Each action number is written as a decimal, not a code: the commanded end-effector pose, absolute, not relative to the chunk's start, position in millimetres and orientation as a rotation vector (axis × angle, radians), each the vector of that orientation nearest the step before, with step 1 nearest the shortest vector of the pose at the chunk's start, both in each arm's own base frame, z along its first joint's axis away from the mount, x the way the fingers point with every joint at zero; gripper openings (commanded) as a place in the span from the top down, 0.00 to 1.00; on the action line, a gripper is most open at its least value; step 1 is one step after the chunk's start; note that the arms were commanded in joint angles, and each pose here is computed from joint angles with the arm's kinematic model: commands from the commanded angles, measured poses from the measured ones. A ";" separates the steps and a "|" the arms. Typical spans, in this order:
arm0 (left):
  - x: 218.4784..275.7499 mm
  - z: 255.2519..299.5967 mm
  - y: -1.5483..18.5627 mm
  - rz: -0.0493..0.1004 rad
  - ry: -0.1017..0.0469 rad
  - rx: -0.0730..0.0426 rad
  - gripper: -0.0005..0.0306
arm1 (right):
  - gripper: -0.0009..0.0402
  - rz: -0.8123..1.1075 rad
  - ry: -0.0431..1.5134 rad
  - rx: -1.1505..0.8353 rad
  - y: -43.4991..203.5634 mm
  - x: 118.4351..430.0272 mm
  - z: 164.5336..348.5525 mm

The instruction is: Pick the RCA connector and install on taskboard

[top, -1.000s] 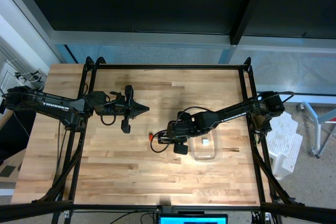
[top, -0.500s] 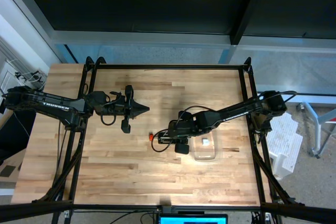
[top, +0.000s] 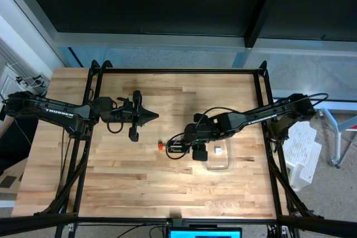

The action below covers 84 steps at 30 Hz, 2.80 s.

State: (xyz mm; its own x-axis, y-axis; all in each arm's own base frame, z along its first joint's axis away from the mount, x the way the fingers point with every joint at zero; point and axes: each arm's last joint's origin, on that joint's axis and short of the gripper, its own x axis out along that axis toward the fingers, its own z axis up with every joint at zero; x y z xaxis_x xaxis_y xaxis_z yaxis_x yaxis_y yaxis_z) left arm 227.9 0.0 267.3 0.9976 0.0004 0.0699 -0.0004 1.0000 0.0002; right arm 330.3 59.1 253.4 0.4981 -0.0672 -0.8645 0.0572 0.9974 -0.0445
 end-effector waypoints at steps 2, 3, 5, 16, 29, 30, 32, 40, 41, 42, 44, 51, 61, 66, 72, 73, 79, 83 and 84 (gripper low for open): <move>227.9 267.2 0.0 0.000 -0.070 0.000 0.98 | 0.63 -0.074 0.970 -0.002 50.6 312.4 265.4; 227.9 267.2 0.0 0.000 -0.070 0.000 0.98 | 0.65 -0.076 0.932 0.007 47.8 307.9 269.1; 227.9 267.2 0.1 0.001 -0.070 0.000 0.98 | 0.69 -0.079 0.844 0.027 42.6 300.5 275.8; 227.9 267.2 0.0 0.000 -0.070 0.000 0.98 | 0.98 -0.108 0.421 0.060 13.9 275.7 300.7; 227.9 267.2 0.0 0.000 -0.070 0.000 0.98 | 0.98 -0.059 0.097 0.063 -2.4 257.1 295.3; 227.9 267.2 0.1 0.001 -0.070 0.000 0.98 | 0.98 -0.059 0.079 0.064 -2.4 255.7 295.2; 227.9 267.2 0.0 0.000 -0.070 0.000 0.98 | 0.98 -0.064 0.043 0.061 -2.5 252.8 295.5; 227.9 267.2 0.0 0.000 -0.070 0.000 0.98 | 0.98 -0.055 -0.008 0.062 -1.8 242.4 291.8; 227.9 267.2 0.1 0.001 -0.070 0.000 0.98 | 0.98 -0.050 -0.007 0.062 -1.5 241.5 290.6; 227.9 267.2 0.0 0.000 -0.070 0.000 0.98 | 0.98 -0.051 -0.007 0.062 -1.5 240.3 289.9; 227.9 267.2 0.0 0.000 -0.070 0.000 0.98 | 0.98 -0.051 -0.007 0.065 -1.4 238.0 288.6; 227.9 267.2 0.0 0.000 -0.070 0.000 0.98 | 0.98 -0.050 -0.036 0.075 -1.4 226.0 287.9; 227.9 267.2 0.0 0.000 -0.070 0.000 0.98 | 0.98 -0.050 -0.014 0.073 -1.4 224.8 284.8; 227.9 267.2 0.0 0.000 -0.070 0.000 0.98 | 0.98 -0.050 -0.012 0.073 -1.4 224.9 284.6; 227.9 267.2 0.0 0.000 -0.070 0.000 0.98 | 0.98 -0.051 -0.012 0.071 -1.5 224.8 284.5; 227.9 267.2 0.0 0.000 -0.070 0.000 0.98 | 0.98 -0.051 -0.012 0.070 -1.5 224.8 284.5; 227.9 267.2 0.1 0.001 -0.070 0.000 0.98 | 0.98 -0.051 -0.002 0.070 -1.4 229.1 280.8; 227.9 267.2 0.0 0.000 -0.070 0.000 0.98 | 0.98 -0.051 -0.003 0.070 -1.4 231.0 279.6; 227.9 267.2 0.0 0.000 -0.070 0.000 0.98 | 0.98 -0.051 -0.008 0.070 -1.4 230.9 280.2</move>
State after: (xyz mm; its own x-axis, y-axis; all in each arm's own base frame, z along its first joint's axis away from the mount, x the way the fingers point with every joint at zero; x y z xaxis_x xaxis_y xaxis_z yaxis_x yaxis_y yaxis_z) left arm 227.9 0.0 267.3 0.9976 0.0008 0.0699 -0.0008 1.0000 0.0001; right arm 230.9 -1.5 279.5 0.9987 -0.0515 -0.0013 0.0514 0.9963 0.0687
